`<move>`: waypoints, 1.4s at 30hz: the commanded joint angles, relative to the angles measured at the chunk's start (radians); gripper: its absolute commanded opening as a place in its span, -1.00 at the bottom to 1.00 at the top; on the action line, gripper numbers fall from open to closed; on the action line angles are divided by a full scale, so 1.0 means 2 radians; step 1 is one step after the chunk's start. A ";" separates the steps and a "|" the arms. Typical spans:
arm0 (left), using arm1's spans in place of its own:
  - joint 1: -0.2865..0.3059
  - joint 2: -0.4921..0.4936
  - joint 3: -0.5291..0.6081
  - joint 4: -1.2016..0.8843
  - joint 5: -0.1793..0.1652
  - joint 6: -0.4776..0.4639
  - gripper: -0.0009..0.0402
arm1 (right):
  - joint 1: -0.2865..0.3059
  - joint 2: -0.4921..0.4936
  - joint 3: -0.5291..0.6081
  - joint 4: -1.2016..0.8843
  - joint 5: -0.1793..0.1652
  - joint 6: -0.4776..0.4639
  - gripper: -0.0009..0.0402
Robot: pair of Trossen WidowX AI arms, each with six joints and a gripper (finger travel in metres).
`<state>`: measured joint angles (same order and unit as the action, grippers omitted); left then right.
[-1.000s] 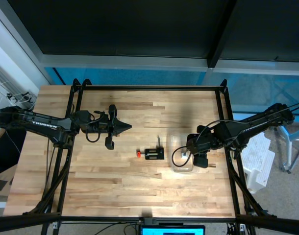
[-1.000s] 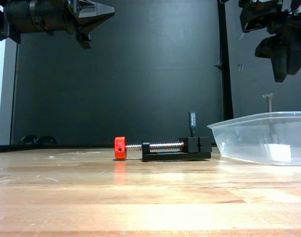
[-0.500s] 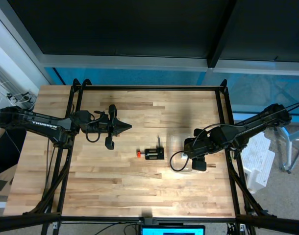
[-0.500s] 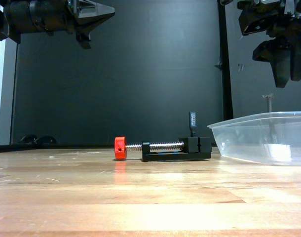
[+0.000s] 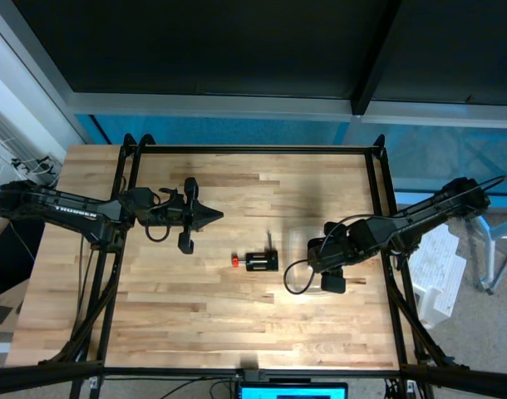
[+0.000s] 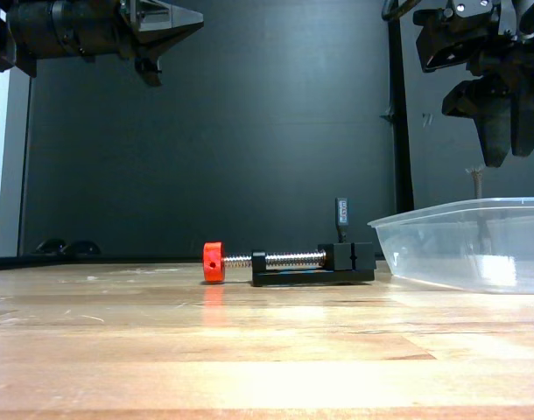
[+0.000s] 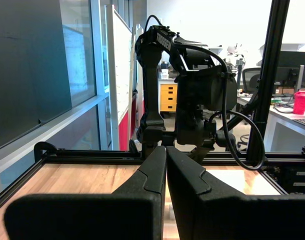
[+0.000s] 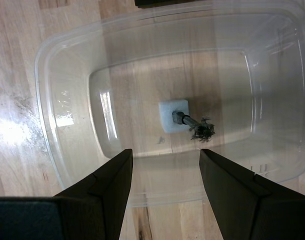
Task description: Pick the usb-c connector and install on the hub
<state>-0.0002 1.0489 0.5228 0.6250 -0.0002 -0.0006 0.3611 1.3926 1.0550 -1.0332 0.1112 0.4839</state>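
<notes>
Clear plastic tray holds the ungrasped usb-c connector; right pincer hovers open above, left pincer parked closed aloft at left, hub unfilled.

Soft overhead light falls evenly on the table; a glare patch shines on the wood beside the clear tray. Against the low view's dark backdrop, the left pincer, high at left, and the right pincer, above the tray, are silhouettes.
</notes>
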 commanded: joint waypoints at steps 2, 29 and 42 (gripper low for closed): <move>0.000 0.000 0.000 0.000 0.000 0.000 -0.96 | 0.000 0.006 0.000 0.003 0.000 0.000 -0.05; 0.000 0.000 0.000 0.000 0.000 0.000 -0.96 | 0.001 0.045 0.000 0.026 0.000 0.000 -0.06; 0.000 0.000 0.000 0.000 0.000 0.000 -0.96 | 0.006 0.045 -0.011 0.039 -0.002 0.003 -0.06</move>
<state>-0.0002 1.0489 0.5228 0.6254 -0.0006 -0.0006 0.3733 1.4837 1.0389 -0.9646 0.1097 0.4904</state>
